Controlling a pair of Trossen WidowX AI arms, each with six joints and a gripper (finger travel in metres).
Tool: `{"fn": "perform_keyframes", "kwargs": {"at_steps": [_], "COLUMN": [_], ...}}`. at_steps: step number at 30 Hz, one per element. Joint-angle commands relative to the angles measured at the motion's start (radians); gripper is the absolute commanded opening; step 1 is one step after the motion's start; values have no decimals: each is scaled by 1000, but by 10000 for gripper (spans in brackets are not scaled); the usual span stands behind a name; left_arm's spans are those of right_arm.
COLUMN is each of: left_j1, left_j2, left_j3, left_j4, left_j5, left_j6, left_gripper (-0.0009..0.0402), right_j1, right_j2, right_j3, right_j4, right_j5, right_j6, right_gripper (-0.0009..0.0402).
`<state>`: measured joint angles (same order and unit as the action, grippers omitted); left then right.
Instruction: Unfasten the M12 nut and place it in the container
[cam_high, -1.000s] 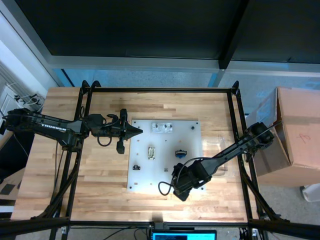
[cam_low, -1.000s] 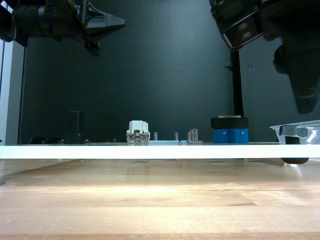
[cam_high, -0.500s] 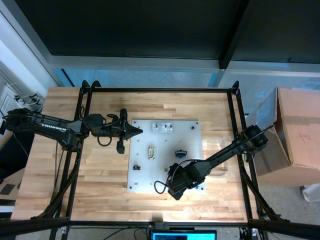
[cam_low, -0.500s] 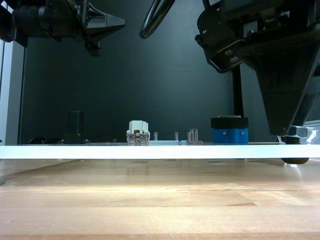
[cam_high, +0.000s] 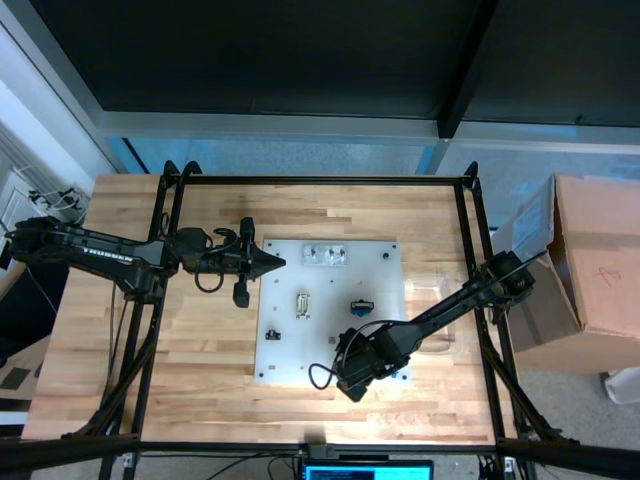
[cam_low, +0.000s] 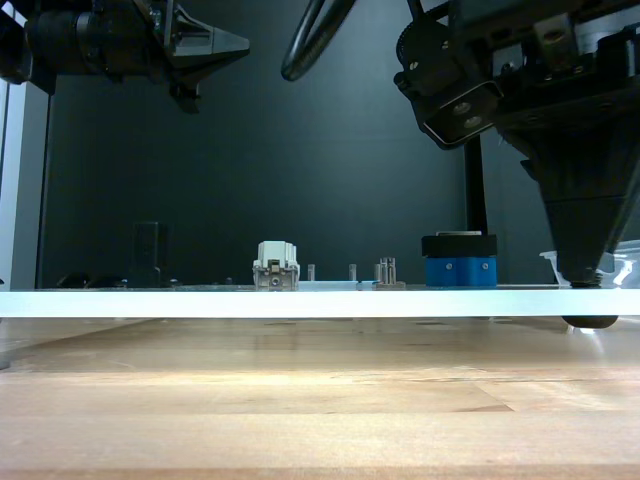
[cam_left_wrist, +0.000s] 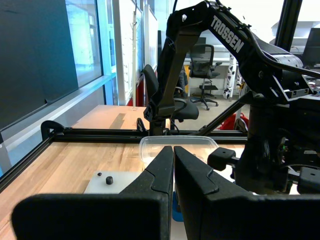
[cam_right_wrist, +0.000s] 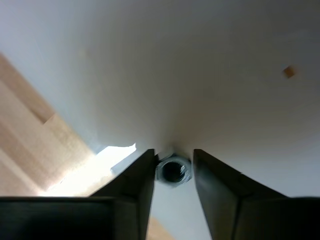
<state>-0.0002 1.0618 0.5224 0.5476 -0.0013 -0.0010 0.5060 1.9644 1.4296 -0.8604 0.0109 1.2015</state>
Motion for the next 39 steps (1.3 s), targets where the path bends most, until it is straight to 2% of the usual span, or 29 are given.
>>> {"fn": "perform_keyframes", "kwargs": {"at_steps": [1, 5, 9, 24, 32, 35, 39], "left_j1": [0, 0, 0, 0, 0, 0, 0], "left_j2": [0, 0, 0, 0, 0, 0, 0], "left_j3": [0, 0, 0, 0, 0, 0, 0], "left_j4": [0, 0, 0, 0, 0, 0, 0], "left_j5": [0, 0, 0, 0, 0, 0, 0], "left_j6": [0, 0, 0, 0, 0, 0, 0], "left_gripper": [0, 0, 0, 0, 0, 0, 0], "right_j1": [0, 0, 1, -3, -24, -32, -52], "right_j2": [-1, -1, -3, -126, -242, -287, -376], "right_j3": [0, 0, 0, 0, -5, -33, -134], "right_j4": [-5, -3, -2, -55, -236, -281, -265], "right_j5": [-6, -7, -7, 2, 46, 86, 84], "right_j6": [-4, -5, -6, -37, -146, -179, -225], "right_gripper": [53, 15, -1, 21, 20, 20, 20]}}
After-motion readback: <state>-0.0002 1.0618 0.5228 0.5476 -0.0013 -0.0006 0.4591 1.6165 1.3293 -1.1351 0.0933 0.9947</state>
